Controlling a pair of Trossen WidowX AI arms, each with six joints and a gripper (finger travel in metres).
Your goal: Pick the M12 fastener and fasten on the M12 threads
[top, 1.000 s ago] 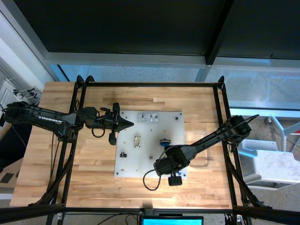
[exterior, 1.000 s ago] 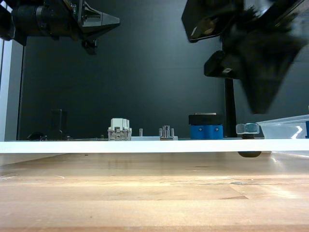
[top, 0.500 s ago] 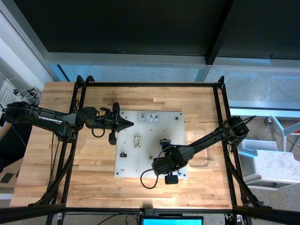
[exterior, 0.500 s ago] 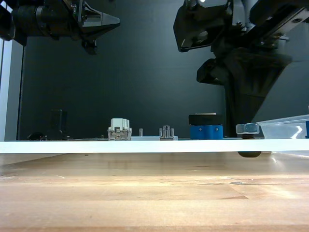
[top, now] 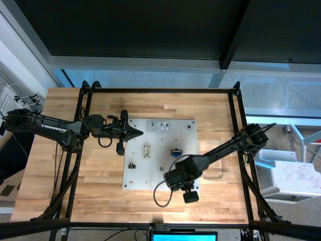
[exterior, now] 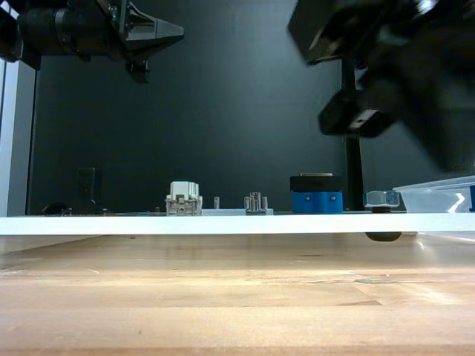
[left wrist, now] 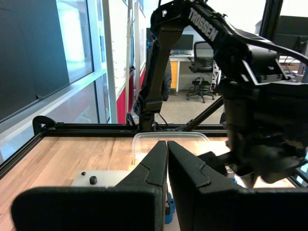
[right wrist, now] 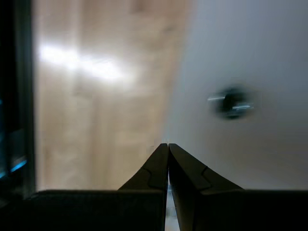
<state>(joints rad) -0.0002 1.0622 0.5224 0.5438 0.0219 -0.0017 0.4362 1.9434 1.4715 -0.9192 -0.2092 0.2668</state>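
- Left gripper (top: 138,132): pinched closed, empty, raised over the far left edge of the white board (top: 138,175).
- Right gripper (right wrist: 168,146): clenched on nothing, raised over the board's near edge.
- M12 fastener (exterior: 381,198): seated atop the M12 threads (exterior: 381,211), below the right gripper and apart from its fingertips.

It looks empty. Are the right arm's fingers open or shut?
Shut: the right gripper's fingers touch, nothing between, above the board's near edge. Left gripper, shut, hangs at its far left corner.
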